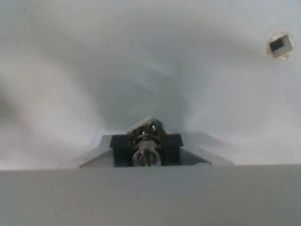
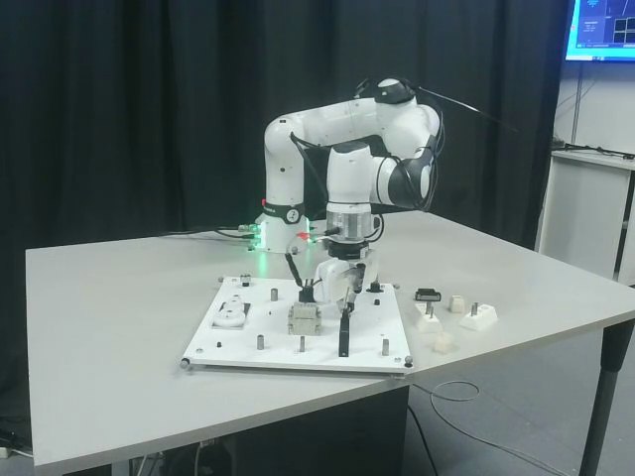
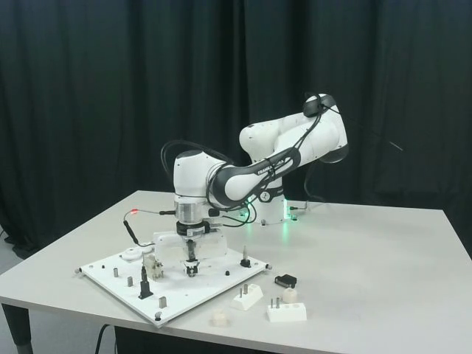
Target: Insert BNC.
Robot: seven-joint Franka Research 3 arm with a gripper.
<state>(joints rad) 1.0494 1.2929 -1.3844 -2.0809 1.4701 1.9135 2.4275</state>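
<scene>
In the wrist view a metal BNC connector sits between my gripper's two black fingers, which are shut on it. It points down at the white board. From the room cameras the gripper hangs low over the middle of the white board, and the connector is just above its surface. A grey socket block stands on the board beside the gripper. A black cable runs to the gripper.
A black upright post and several short pegs stand on the board. Right of the board lie white blocks and a small black part. A small black-and-grey mark shows on the board.
</scene>
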